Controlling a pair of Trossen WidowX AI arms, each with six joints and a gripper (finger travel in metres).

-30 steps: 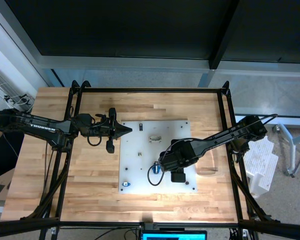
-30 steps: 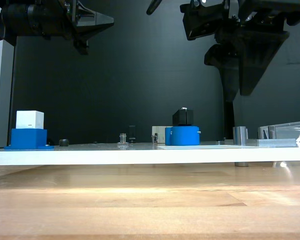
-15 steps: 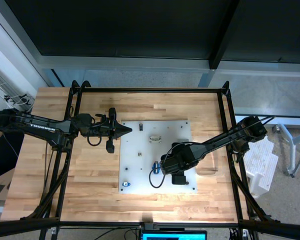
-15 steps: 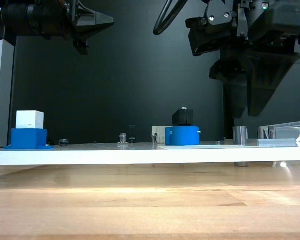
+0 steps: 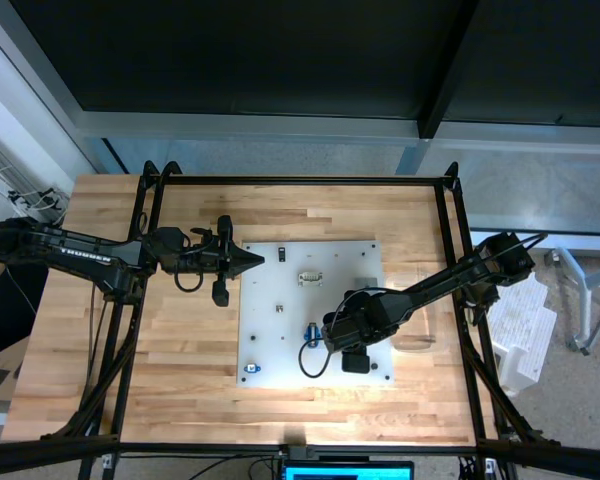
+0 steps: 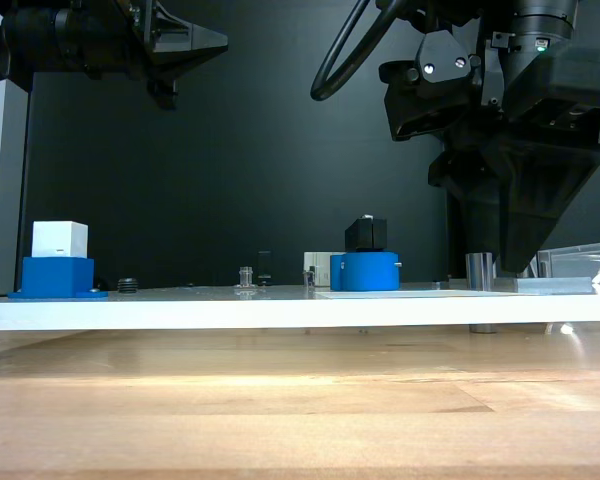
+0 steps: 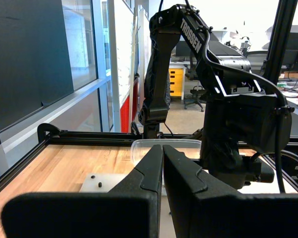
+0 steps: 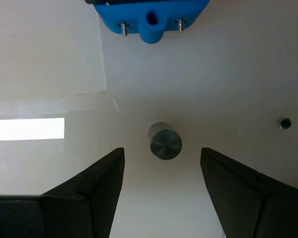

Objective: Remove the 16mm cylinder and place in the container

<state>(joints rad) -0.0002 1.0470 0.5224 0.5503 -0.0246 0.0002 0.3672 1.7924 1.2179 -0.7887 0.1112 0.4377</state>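
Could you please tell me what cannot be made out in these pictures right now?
1. High view: the 16mm cylinder, covered by the open right gripper poised above it.
2. Low view: the container, cut off by the picture's edge.
3. Left wrist view: most of the board, behind the shut left gripper hovering off its left edge.

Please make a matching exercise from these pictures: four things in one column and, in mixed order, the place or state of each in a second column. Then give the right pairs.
1. 16mm cylinder
2. container
3. left gripper
4. right gripper

A. shut, held high at the left edge of the white board
B. clear, beside the board's right edge
C. open, pointing down at the board
D. upright on the board

Pairs: 1-D, 2-B, 3-A, 4-C
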